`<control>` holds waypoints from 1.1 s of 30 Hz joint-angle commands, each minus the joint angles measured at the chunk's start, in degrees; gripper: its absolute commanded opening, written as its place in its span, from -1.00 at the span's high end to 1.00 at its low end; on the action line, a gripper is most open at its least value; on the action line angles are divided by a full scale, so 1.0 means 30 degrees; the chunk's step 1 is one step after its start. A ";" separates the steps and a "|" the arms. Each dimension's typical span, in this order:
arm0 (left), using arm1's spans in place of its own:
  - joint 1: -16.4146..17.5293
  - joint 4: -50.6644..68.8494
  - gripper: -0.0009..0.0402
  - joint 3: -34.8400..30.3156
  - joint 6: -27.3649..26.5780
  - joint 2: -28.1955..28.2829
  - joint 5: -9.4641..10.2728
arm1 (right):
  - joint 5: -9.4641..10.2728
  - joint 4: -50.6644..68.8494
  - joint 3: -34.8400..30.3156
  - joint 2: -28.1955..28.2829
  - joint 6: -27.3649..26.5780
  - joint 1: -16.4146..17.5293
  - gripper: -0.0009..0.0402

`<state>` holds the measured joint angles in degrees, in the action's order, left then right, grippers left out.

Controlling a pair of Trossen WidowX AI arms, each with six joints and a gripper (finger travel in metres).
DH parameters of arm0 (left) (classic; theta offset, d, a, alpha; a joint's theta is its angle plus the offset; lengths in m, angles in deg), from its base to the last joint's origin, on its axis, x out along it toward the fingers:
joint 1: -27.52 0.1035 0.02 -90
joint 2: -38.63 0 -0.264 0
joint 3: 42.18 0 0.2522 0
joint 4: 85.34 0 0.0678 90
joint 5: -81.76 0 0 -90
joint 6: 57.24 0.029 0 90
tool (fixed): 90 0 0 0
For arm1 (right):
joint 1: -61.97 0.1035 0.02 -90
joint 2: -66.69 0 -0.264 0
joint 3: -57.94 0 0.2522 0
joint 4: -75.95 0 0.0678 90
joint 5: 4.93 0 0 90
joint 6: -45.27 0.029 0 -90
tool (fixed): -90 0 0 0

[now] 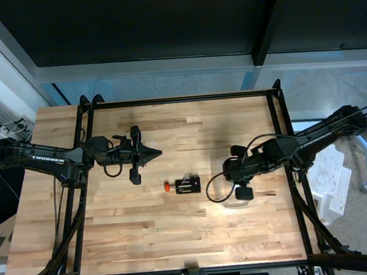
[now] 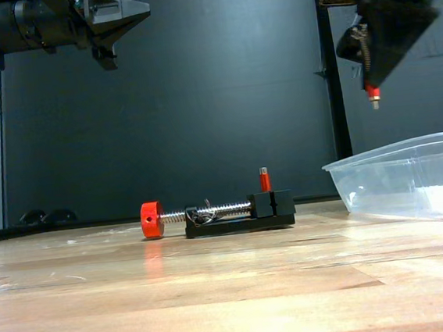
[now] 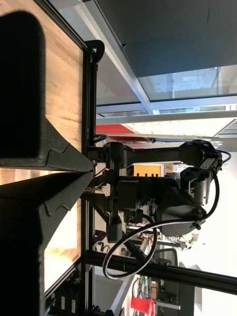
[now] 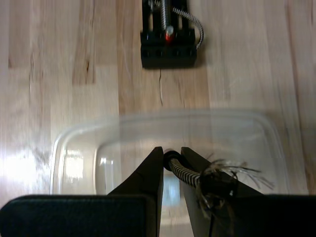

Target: Pick the RCA connector and install on taskboard

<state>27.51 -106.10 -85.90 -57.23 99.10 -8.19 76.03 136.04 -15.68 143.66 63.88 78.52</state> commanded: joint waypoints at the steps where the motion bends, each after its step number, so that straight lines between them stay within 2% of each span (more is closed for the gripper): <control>1: 0.0007 0.0000 0.96 0.0000 0.0000 0.0007 -0.0007 | 0.0007 -0.0444 -0.0495 0.0809 -0.0313 -0.0182 0.95; 17: 0.0000 0.0000 0.96 0.0000 0.0000 0.0007 -0.0007 | 0.0007 -0.1719 -0.3257 0.4656 -0.1545 -0.1173 0.95; 33: 0.0000 0.0000 0.96 0.0000 0.0000 0.0007 -0.0007 | -0.0102 -0.2229 -0.5610 0.7621 -0.2098 -0.1581 0.95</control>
<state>27.51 -106.10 -85.90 -57.23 99.12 -8.19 75.70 129.46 -32.25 165.96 57.63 73.80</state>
